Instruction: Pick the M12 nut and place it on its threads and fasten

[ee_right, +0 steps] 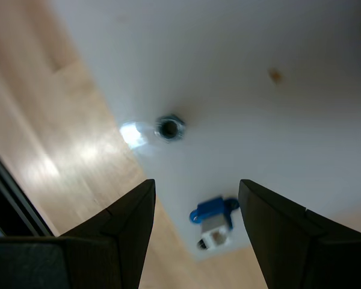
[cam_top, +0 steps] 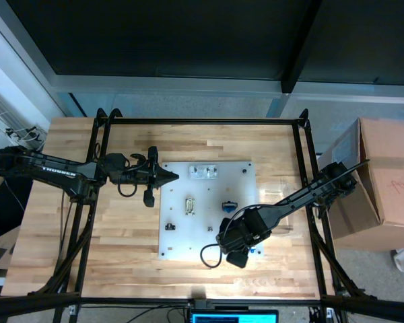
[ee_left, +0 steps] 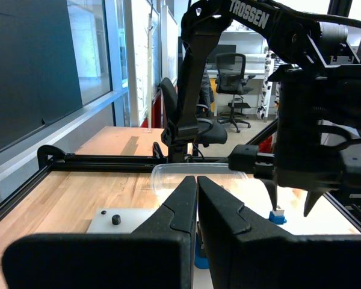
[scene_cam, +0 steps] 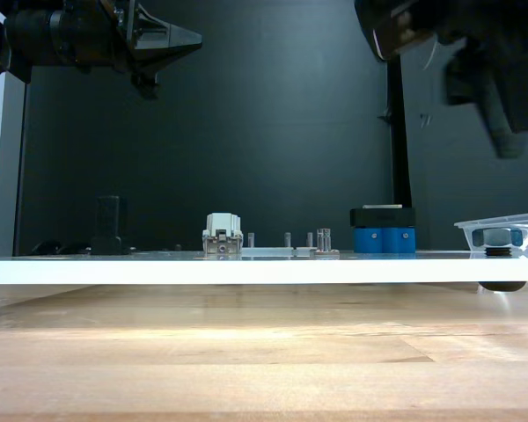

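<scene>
**Risk at the near edge: small silver nut perched on its short black ribbed stud**

Nearest me, by the near right edge of the flat white board, the nut sits on its stud. The low view shows black ribs under it, so I judge it is not run fully down. My right gripper hangs directly above, fingers spread wide and holding nothing.

If the nut is only resting on the first threads, closing on it off-centre could tip it or knock it off. From there it could roll over the board's edge onto the wooden table. Turning it while it is tilted could cross the threads and jam it.

A small blue connector with a white insert lies just beside the stud, and a wide finger could catch it on the way down. Behind the stud stands a clear plastic tray, near enough to crowd that side.

Further in, a grey-white connector block and a pair of blue blocks under a black cap sit mid-board, well apart from my path.

My left gripper hovers by the board's far left side, fingers pressed together on nothing. A brown cardboard box stands beyond the table's right edge.
</scene>
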`<action>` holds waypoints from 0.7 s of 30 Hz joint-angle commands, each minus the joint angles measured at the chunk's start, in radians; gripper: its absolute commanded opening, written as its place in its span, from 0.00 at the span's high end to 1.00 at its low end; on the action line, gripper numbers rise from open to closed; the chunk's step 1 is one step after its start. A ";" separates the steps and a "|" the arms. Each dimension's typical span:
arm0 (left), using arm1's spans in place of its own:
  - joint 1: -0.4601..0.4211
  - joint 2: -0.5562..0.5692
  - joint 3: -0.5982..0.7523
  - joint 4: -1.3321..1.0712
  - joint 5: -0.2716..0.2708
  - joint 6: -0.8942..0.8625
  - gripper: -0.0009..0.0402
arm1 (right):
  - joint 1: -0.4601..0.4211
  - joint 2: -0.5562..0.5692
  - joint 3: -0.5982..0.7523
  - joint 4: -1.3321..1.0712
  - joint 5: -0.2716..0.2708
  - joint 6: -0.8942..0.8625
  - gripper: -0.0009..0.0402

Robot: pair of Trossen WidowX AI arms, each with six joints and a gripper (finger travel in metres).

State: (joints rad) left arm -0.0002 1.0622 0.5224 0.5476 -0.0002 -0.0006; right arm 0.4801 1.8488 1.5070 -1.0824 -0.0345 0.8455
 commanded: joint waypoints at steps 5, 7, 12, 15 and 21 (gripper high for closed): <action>0.000 0.000 0.000 0.000 0.000 0.000 0.98 | 0.000 0.011 -0.006 0.016 0.066 -0.177 0.53; 0.000 0.000 0.000 0.000 0.000 0.000 0.98 | 0.000 0.022 -0.013 0.015 0.069 -0.241 0.57; 0.000 0.000 0.000 0.000 0.000 0.000 0.98 | 0.000 0.065 -0.014 0.046 0.069 -0.356 0.82; 0.000 0.000 0.000 0.000 0.000 0.000 0.98 | 0.001 0.074 -0.018 0.052 0.071 -0.385 0.99; 0.000 0.000 0.000 0.000 0.000 0.000 0.98 | 0.004 0.074 -0.029 0.076 0.101 -0.386 0.98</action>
State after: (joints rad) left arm -0.0002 1.0622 0.5228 0.5472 -0.0002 -0.0006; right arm 0.4835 1.9221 1.4807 -1.0077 0.0608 0.4603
